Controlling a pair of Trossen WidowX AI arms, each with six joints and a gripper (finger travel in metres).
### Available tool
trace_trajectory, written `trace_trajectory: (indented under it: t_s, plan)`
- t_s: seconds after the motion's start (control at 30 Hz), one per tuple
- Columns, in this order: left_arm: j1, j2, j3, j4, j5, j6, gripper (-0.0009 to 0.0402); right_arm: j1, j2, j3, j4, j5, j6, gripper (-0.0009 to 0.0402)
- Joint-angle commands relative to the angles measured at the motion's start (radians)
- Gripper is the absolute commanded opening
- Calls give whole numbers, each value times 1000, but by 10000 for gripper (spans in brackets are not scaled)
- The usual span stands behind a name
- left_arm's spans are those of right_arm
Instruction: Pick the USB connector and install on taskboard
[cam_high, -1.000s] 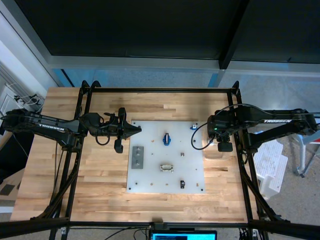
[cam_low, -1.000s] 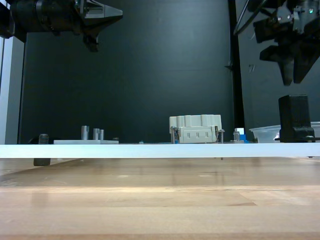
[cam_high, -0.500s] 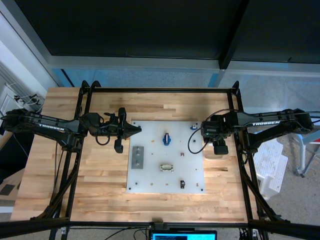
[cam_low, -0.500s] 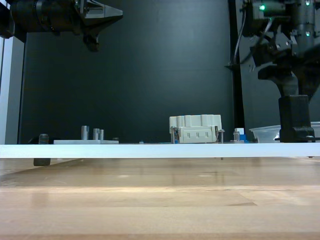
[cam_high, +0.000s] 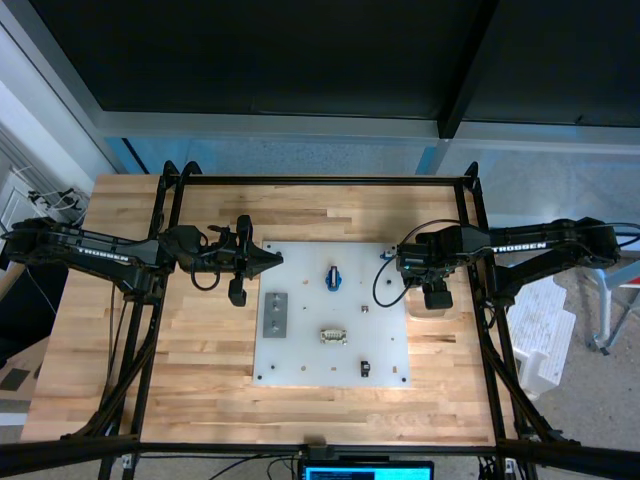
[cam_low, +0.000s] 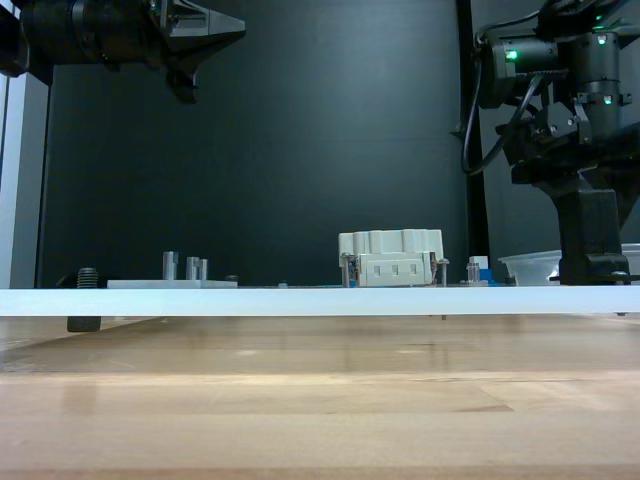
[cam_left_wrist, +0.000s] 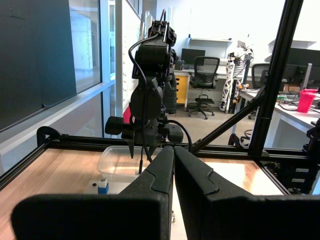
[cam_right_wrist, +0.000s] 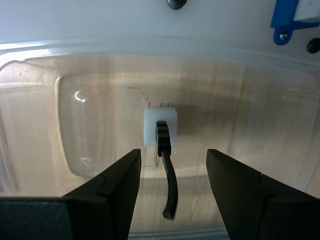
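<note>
Tray of clear plastic (cam_right_wrist: 35, 115) lies on the wooden table (cam_high: 200, 380) just beside the taskboard's (cam_high: 300, 345) right edge, toward that board's far corner. It holds the USB connector (cam_right_wrist: 160, 119), a small white block with a black cable (cam_right_wrist: 170, 180) curving out of it. The connector lies flat on the tray floor about midway between the walls, with its white end turned toward the taskboard.

The right gripper (cam_right_wrist: 173, 152) hangs over the tray beside the taskboard's right edge and points straight down into it. Its fingers (cam_right_wrist: 117, 175) are spread wide, one on each side of the connector. They are clear of it and hold nothing.

The left gripper (cam_left_wrist: 174, 150) is raised high over the taskboard's left edge and points inward across the board. Its fingers are pressed together with nothing between them.

On the taskboard itself stand a grey block (cam_high: 274, 315) near the left edge, a blue upright part (cam_high: 333, 278) toward the far side, a silver multi-pin connector (cam_high: 334, 337) near the middle and a black socket (cam_high: 366, 368) near the near edge. A small blue bracket (cam_right_wrist: 287, 20) sits at the taskboard's right edge, just beside the tray's rim.
</note>
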Motion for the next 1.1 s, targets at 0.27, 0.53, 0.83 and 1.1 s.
trace_trajectory:
  t_s: [0.27, 0.53, 0.83, 1.1]
  plan:
    - [0, 0, 0, 0, 0, 0, 0, -17, 0, -69, 58, -15, -3, 181]
    - [0, 0, 0, 0, 0, 0, 0, -21, -1, -66, 81, -23, -3, 181]
    - [0, 0, 0, 0, 0, 0, 0, -32, -1, -70, 88, -24, -3, 156]
    - [0, 0, 0, 0, 0, 0, 0, -35, -1, -77, 93, -44, -11, 119]
